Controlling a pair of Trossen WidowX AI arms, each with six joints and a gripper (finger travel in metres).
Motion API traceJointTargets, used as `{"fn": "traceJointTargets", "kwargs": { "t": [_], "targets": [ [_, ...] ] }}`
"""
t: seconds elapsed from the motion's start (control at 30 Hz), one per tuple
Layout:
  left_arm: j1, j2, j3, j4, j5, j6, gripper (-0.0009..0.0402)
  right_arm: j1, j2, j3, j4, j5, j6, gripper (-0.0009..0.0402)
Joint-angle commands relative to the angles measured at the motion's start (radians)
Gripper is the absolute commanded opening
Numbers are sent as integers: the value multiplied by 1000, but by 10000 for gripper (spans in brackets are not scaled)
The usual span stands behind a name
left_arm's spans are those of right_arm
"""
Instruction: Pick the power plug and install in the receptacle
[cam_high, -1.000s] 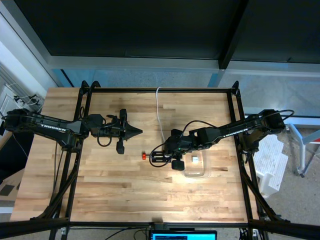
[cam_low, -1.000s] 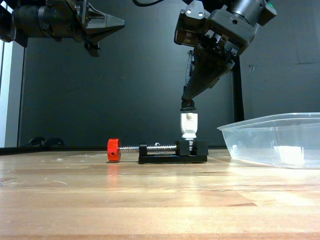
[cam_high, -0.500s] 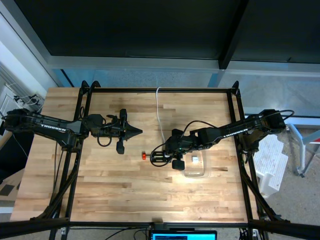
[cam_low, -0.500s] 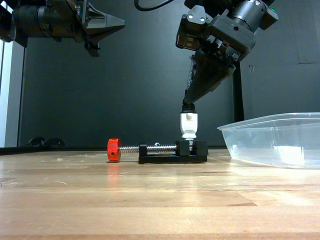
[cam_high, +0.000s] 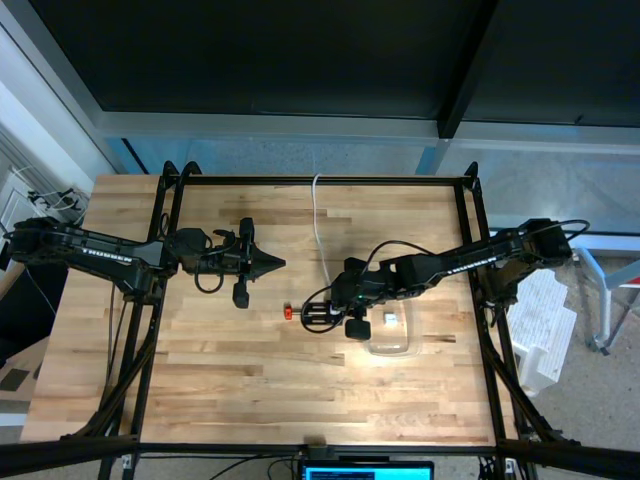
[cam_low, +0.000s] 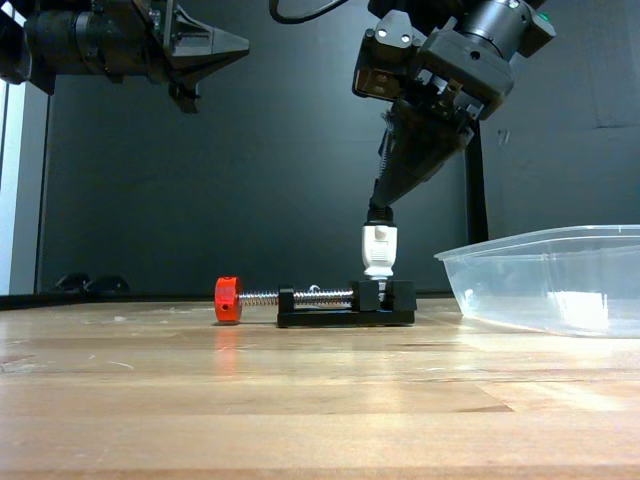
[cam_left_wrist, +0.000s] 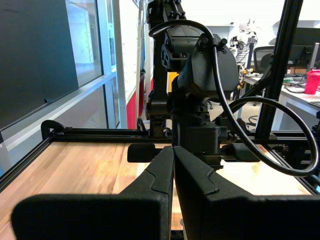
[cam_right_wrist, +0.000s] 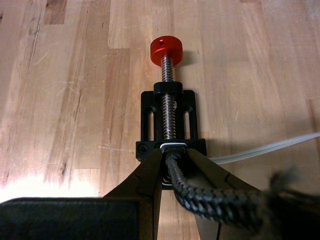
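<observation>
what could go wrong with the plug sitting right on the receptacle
The right gripper is tilted, its jaws shut on the power plug atop the receptacle; a skewed push could jam it or lever the receptacle in the vise. The braided cord hides the contact in the right wrist view, so misalignment may go unseen. The left gripper, parked high and away, poses no risk.

Table (cam_high: 250, 360): smooth pale wood with a faint sheen; tray (cam_low: 540, 285): clear glossy plastic. Vise (cam_right_wrist: 170, 125): matt black, with a bare-metal threaded screw (cam_right_wrist: 170, 110) and a satin orange-red knob (cam_right_wrist: 166, 49); receptacle (cam_low: 378, 250): smooth white plastic. Left gripper (cam_low: 245, 44), raised at the left, and right gripper (cam_low: 379, 204), above the vise and pinching the black plug (cam_low: 378, 213): matt black.
</observation>
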Motion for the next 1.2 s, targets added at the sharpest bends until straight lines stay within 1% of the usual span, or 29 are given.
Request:
{"fn": "traceJointTargets", "kwargs": {
  "t": [0.03, 0.4, 0.53, 0.7, 0.83, 0.97, 1.1, 1.2],
  "targets": [
    [0, 0, 0, 0, 0, 0, 0, 1, 2, 15, -3, -5, 1, 28],
    [0, 0, 0, 0, 0, 0, 0, 2, -12, 18, -5, -5, 5, 128],
    [0, 0, 0, 1, 0, 0, 0, 2, -13, 40, -22, -5, 5, 155],
    [0, 0, 0, 0, 0, 0, 0, 2, -25, 70, -92, -5, 5, 177],
    [0, 0, 0, 0, 0, 0, 0, 2, -56, 75, -126, -5, 5, 186],
    [0, 0, 0, 1, 0, 0, 0, 2, -109, 74, -165, 0, 3, 184],
    [0, 0, 0, 0, 0, 0, 0, 2, -181, 59, -179, 0, -24, 171],
    [0, 0, 0, 1, 0, 0, 0, 1, -244, 41, -178, 1, -56, 150]
  ]
}}
